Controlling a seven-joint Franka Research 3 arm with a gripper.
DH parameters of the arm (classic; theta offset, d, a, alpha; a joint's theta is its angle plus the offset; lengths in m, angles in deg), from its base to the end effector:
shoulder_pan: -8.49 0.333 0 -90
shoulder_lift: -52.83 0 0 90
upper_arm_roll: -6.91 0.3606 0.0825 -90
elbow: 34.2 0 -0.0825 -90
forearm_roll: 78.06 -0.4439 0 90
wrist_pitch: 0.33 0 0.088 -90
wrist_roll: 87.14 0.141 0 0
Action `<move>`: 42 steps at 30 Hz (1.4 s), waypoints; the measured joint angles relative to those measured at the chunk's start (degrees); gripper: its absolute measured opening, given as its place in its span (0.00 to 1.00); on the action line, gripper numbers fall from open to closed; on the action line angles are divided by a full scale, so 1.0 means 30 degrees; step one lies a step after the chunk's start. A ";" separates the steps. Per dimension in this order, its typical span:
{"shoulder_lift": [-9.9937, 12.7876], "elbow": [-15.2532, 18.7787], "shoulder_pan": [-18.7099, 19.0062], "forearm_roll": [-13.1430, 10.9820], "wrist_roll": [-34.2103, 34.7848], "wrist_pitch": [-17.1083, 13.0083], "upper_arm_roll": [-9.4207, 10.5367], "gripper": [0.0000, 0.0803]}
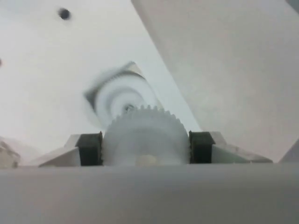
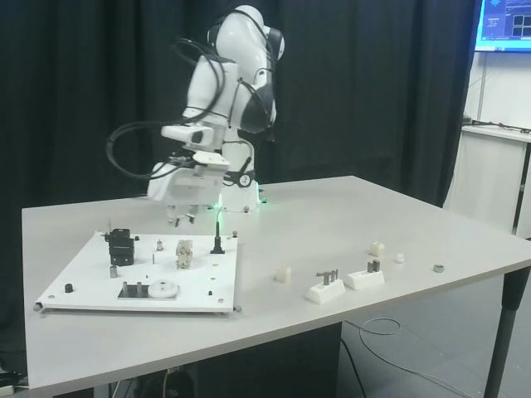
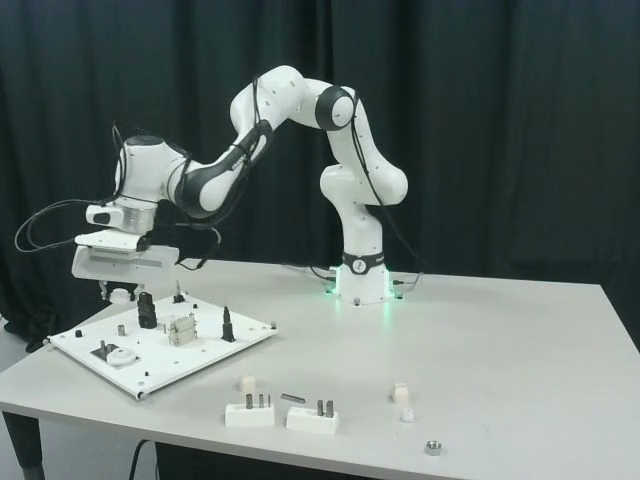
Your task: Insert medium gear.
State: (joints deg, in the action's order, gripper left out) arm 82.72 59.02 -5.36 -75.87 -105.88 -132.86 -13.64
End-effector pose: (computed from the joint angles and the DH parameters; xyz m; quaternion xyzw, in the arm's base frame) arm 0.6599 -0.4130 0.3286 0.9858 -0.0933 0.0417 0.1332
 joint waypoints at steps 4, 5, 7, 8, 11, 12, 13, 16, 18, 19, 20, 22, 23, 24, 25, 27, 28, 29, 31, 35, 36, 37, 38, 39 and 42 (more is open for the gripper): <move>0.0350 -0.0421 -0.0237 -0.0925 -0.1410 -0.0179 -0.0362 0.49; 0.0453 -0.0548 -0.0310 -0.1145 -0.1727 -0.0198 -0.0413 0.49; 0.0696 -0.0821 -0.0465 -0.1641 -0.2337 -0.0199 -0.0521 0.49; 0.0817 -0.0954 -0.0535 -0.1859 -0.2595 -0.0199 -0.0567 0.49; 0.1222 -0.1374 -0.0786 -0.2495 -0.3512 -0.0178 -0.0653 0.49; 0.1370 -0.1529 -0.0885 -0.2661 -0.3860 -0.0152 -0.0668 0.49; 0.1501 -0.1665 -0.0977 -0.2808 -0.4170 -0.0100 -0.0674 0.49; 0.1887 -0.2091 -0.1256 -0.3147 -0.5227 0.0125 -0.0683 0.49; 0.2121 -0.2349 -0.1430 -0.3337 -0.5880 0.0273 -0.0684 0.49; 0.2231 -0.2486 -0.1518 -0.3441 -0.6191 0.0362 -0.0685 0.49; 0.2345 -0.2632 -0.1608 -0.3564 -0.6484 0.0475 -0.0689 0.49; 0.2540 -0.2874 -0.1766 -0.3765 -0.6904 0.0637 -0.0690 0.49; 0.2625 -0.2993 -0.1838 -0.3840 -0.7047 0.0724 -0.0693 0.49; 0.2711 -0.3116 -0.1913 -0.3909 -0.7170 0.0844 -0.0695 0.49; 0.2797 -0.3232 -0.1989 -0.3978 -0.7315 0.0966 -0.0696 0.49; 0.2942 -0.3439 -0.2117 -0.4117 -0.7615 0.1234 -0.0696 0.49; 0.3009 -0.3548 -0.2178 -0.4219 -0.7797 0.1381 -0.0696 0.49; 0.3072 -0.3647 -0.2232 -0.4327 -0.7977 0.1530 -0.0696 0.49; 0.3204 -0.3837 -0.2343 -0.4511 -0.8312 0.1803 -0.0703 0.49; 0.3448 -0.4167 -0.2545 -0.4788 -0.8708 0.2399 -0.0745 0.49; 0.3504 -0.4226 -0.2585 -0.4828 -0.8784 0.2521 -0.0765 0.49; 0.3557 -0.4285 -0.2625 -0.4872 -0.8849 0.2658 -0.0783 0.49; 0.3614 -0.4348 -0.2669 -0.4922 -0.8920 0.2802 -0.0800 0.49; 0.3673 -0.4409 -0.2714 -0.4988 -0.8996 0.2926 -0.0813 0.49; 0.3873 -0.4596 -0.2853 -0.5166 -0.9213 0.3279 -0.0850 0.49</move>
State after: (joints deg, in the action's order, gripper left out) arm 94.34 45.23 -13.92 -91.36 -133.52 -123.02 -16.19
